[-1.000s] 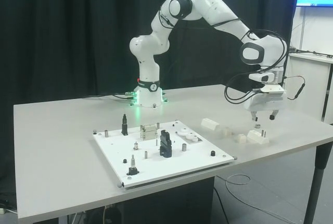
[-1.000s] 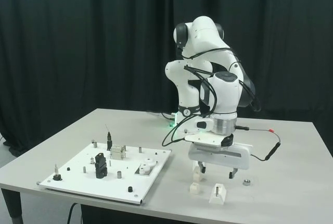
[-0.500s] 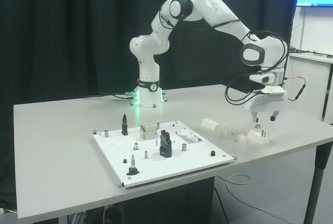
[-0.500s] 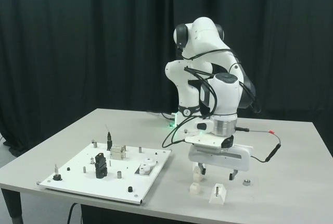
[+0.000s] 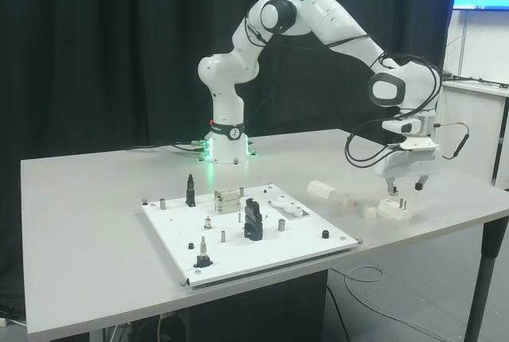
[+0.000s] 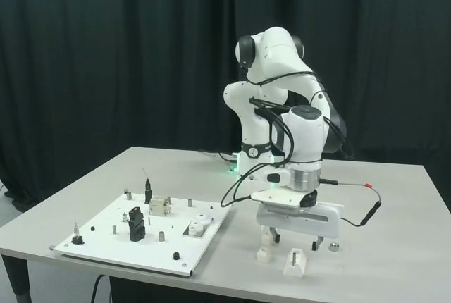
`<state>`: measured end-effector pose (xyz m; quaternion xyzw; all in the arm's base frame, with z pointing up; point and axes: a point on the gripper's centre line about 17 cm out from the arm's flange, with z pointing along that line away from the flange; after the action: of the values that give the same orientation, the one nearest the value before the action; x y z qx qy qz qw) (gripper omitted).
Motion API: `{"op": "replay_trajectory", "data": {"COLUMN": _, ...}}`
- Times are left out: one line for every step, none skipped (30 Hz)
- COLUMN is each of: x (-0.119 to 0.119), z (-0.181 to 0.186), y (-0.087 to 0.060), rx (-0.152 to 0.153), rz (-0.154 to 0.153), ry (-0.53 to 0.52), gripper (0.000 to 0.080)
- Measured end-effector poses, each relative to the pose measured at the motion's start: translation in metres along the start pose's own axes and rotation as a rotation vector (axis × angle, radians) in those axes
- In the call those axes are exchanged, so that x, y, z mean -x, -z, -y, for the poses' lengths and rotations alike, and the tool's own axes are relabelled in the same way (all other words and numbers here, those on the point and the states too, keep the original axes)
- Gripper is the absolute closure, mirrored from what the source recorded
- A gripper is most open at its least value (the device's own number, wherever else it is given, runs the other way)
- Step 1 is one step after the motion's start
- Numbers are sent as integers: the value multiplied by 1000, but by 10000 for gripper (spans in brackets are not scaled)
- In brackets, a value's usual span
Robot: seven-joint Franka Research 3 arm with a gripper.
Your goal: Pick round peg 2.
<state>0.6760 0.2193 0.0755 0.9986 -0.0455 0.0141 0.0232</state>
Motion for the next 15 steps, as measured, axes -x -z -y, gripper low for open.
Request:
{"op": "replay_trajectory", "data": {"x": 0, "z": 1, "y": -1, "rx": -3, "rz": 1, "ry": -2, "gripper": 3}}
{"op": "replay_trajectory", "data": {"x": 1, "z": 2, "y": -2, "rx": -5, "rz": 2, "ry": -3, "gripper": 3}}
{"op": "replay_trajectory", "data": {"x": 1, "z": 2, "y": -4, "rx": -7, "rz": 2, "ry": -4, "gripper": 3}}
{"op": "replay_trajectory", "data": {"x": 1, "z": 3, "y": -5, "rx": -8, "rz": 3, "ry": -5, "gripper": 3}}
{"op": "replay_trajectory", "data": {"x": 1, "z": 4, "y": -6, "rx": -9, "rz": 3, "ry": -5, "gripper": 3}}
{"op": "replay_trajectory", "data": {"x": 2, "z": 5, "y": -7, "rx": -10, "rz": 4, "ry": -6, "gripper": 3}}
{"op": "replay_trajectory", "data": {"x": 2, "z": 5, "y": -8, "rx": -12, "rz": 6, "ry": -7, "gripper": 3}}
{"op": "replay_trajectory", "data": {"x": 3, "z": 6, "y": -9, "rx": -13, "rz": 8, "ry": -8, "gripper": 3}}
{"op": "replay_trajectory", "data": {"x": 4, "z": 6, "y": -10, "rx": -14, "rz": 11, "ry": -9, "gripper": 3}}
{"op": "replay_trajectory", "data": {"x": 5, "z": 7, "y": -12, "rx": -15, "rz": 13, "ry": -10, "gripper": 3}}
{"op": "replay_trajectory", "data": {"x": 5, "z": 7, "y": -13, "rx": -16, "rz": 15, "ry": -10, "gripper": 3}}
{"op": "replay_trajectory", "data": {"x": 6, "z": 8, "y": -14, "rx": -15, "rz": 17, "ry": -10, "gripper": 3}}
{"op": "replay_trajectory", "data": {"x": 7, "z": 8, "y": -15, "rx": -14, "rz": 19, "ry": -10, "gripper": 3}}
{"op": "replay_trajectory", "data": {"x": 7, "z": 8, "y": -17, "rx": -14, "rz": 21, "ry": -9, "gripper": 3}}
{"op": "replay_trajectory", "data": {"x": 8, "z": 8, "y": -18, "rx": -13, "rz": 22, "ry": -8, "gripper": 3}}
